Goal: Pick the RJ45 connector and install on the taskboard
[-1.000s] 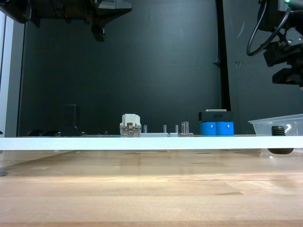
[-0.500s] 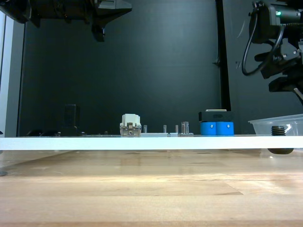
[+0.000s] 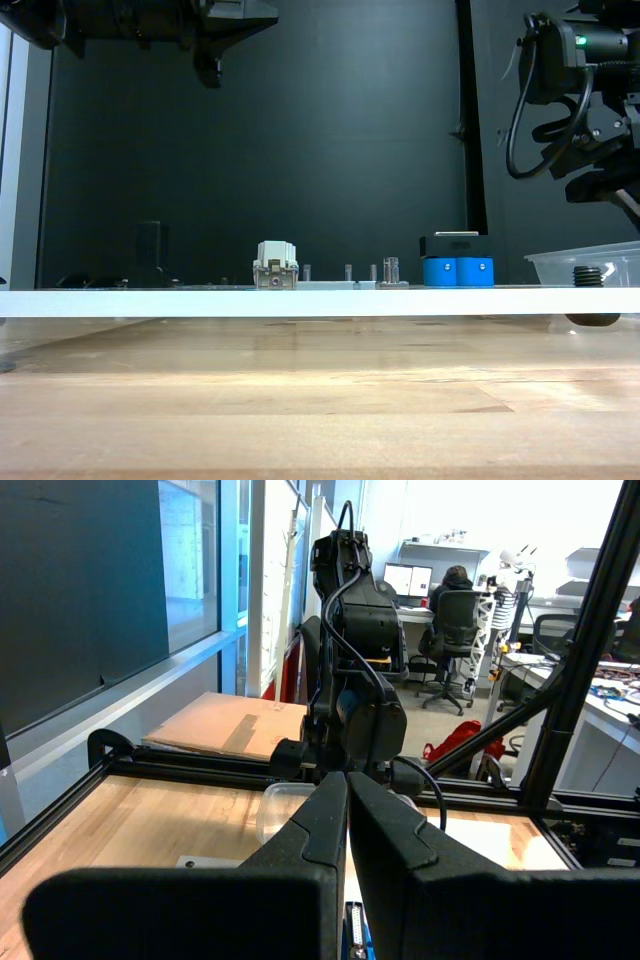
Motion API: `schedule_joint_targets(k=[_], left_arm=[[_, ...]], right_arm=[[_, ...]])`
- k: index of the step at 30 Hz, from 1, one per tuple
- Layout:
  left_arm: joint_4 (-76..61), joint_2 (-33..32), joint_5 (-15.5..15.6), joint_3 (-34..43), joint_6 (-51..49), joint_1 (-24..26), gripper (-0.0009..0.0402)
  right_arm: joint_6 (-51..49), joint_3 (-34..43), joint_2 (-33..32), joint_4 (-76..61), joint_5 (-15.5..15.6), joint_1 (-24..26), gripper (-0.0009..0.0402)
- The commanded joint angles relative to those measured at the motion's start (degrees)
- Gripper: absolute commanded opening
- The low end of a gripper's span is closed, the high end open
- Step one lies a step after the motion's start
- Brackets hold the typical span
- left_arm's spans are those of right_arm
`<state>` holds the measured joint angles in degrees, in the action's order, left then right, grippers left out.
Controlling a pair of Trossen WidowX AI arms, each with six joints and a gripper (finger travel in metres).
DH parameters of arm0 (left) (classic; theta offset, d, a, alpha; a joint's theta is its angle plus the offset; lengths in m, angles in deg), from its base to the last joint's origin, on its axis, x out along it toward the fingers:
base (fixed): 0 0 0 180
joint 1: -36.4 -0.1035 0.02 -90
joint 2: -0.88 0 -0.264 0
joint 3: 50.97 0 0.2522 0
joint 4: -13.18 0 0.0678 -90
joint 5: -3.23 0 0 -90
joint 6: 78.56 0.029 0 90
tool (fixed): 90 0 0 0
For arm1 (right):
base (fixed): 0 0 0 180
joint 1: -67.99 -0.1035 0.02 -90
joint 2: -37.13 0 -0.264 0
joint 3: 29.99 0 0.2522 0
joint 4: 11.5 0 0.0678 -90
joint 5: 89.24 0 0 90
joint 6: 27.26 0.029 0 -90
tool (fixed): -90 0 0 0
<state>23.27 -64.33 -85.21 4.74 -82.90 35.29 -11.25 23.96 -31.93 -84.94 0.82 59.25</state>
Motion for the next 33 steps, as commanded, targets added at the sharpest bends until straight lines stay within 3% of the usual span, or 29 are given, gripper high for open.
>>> schedule_joint_targets(k=[1, 24, 28, 33], left_arm=[[0.00, -0.02, -0.02, 0.00, 0.00, -0.02, 0.0000], [0.00, -0.02, 0.00, 0.00, 0.00, -0.02, 0.0001], [0.00, -0.02, 0.00, 0.00, 0.00, -0.02, 0.0000], [0.00, -0.02, 0.00, 0.00, 0.00, -0.02, 0.0000]], right_arm=[[0.13, 0.00, -0.92, 1.29, -0.04, -0.09, 0.0000], [0.22, -1.29, -3.17, 4.87, -0.59, -0.33, 0.0002], [0.11, -0.24, -3.13, 4.39, -0.57, -0.33, 0.0033], [0.48, 2.16, -3.04, 1.14, -2.36, -0.33, 0.0111]])
